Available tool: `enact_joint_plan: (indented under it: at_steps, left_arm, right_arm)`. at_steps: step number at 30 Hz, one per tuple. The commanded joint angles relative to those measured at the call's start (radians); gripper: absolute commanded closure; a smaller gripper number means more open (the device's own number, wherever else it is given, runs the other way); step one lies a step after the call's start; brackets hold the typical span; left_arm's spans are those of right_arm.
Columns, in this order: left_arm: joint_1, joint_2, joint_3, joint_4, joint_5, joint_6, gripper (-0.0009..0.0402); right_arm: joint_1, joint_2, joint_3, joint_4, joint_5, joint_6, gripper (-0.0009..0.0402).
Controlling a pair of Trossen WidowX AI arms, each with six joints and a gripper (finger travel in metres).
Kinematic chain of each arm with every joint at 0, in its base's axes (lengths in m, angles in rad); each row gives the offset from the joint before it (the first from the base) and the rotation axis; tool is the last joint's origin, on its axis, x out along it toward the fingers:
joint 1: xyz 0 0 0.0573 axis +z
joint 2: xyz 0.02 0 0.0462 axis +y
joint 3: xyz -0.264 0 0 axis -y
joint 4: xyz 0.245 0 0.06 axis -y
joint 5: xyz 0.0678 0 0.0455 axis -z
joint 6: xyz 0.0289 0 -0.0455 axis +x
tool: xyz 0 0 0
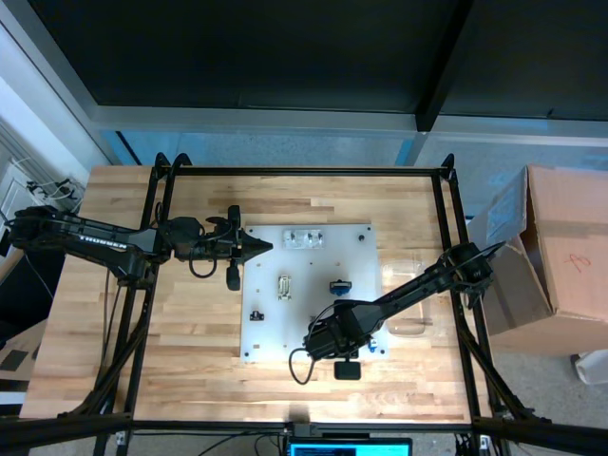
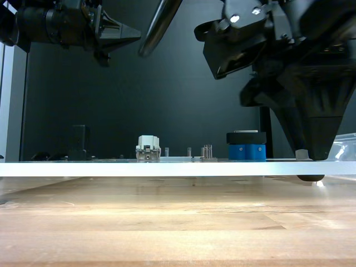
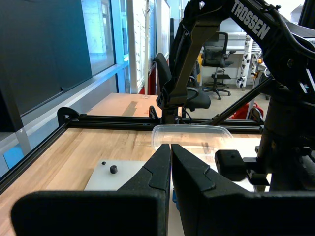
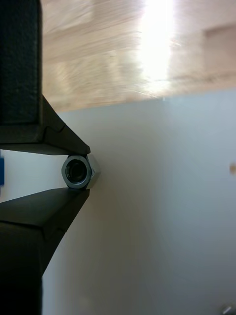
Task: Unfasten the M12 nut and place it in the container
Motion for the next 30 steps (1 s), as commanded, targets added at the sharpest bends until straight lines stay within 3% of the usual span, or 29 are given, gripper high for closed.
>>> enact_joint_plan:
  at_steps: [1,9,24,30]
  left_arm:
    - [0.0,0.0,0.0,0.0,0.0,0.0,0.0393]
    - [0.0,0.0,0.0,0.0,0.0,0.0,0.0393]
    - [0.0,0.0,0.0,0.0,0.0,0.0,0.0393]
    - [0.0,0.0,0.0,0.0,0.0,0.0,0.0393]
  right_arm:
    - [0.0,0.0,0.001,0.003,-0.001,-0.145,0.0391]
    - [0.0,0.0,0.0,0.001,-0.001,-0.463,0.0391]
    - [0.0,0.0,0.0,0.002,-0.001,-0.479,0.039]
    - [0.0,0.0,0.0,0.002,-0.004,-0.479,0.0336]
